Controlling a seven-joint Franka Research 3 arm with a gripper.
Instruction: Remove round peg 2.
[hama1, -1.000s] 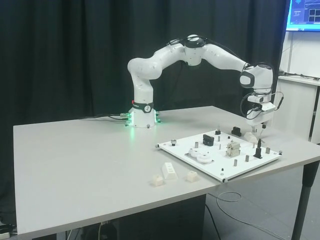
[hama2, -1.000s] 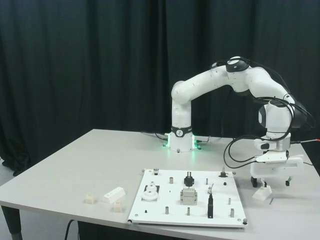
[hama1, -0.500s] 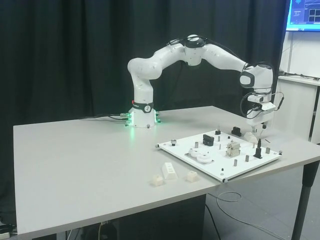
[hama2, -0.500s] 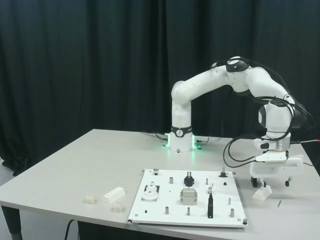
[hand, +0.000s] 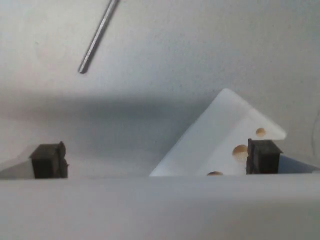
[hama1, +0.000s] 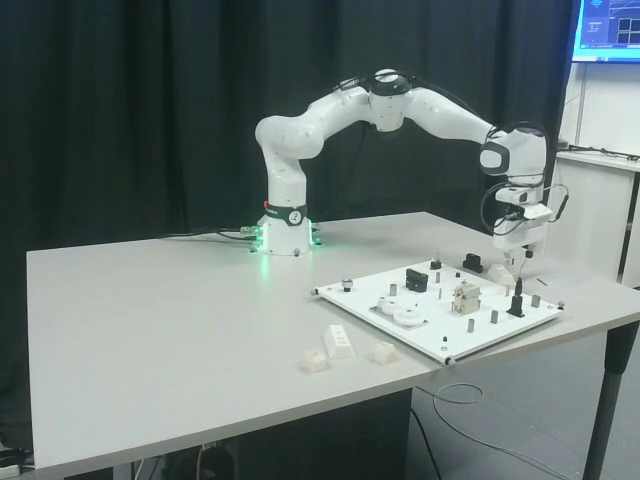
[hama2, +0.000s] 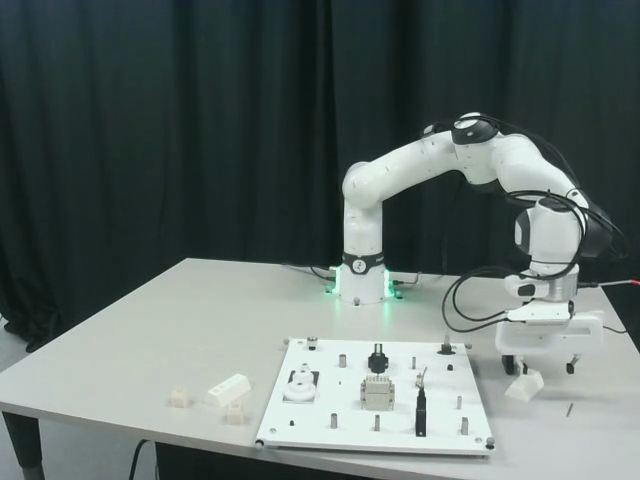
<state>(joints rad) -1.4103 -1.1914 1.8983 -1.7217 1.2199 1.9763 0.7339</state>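
Gripper (hand: 155, 160) with its 2 fingers spread wide, holding nothing, above a white block (hand: 225, 137); the thin peg (hand: 97, 37) lies loose on the grey table (hand: 200, 45).

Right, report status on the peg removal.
Claw open, empty, above the table. Thin grey metal round peg lying loose on the grey table, off the white board. White plastic block under the claw.

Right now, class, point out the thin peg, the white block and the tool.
thin peg (hand: 97, 37), wrist view, mid-shaft.
white block (hand: 220, 135), wrist view, top face.
tool (hand: 155, 160), wrist view, midway between its fingertips.
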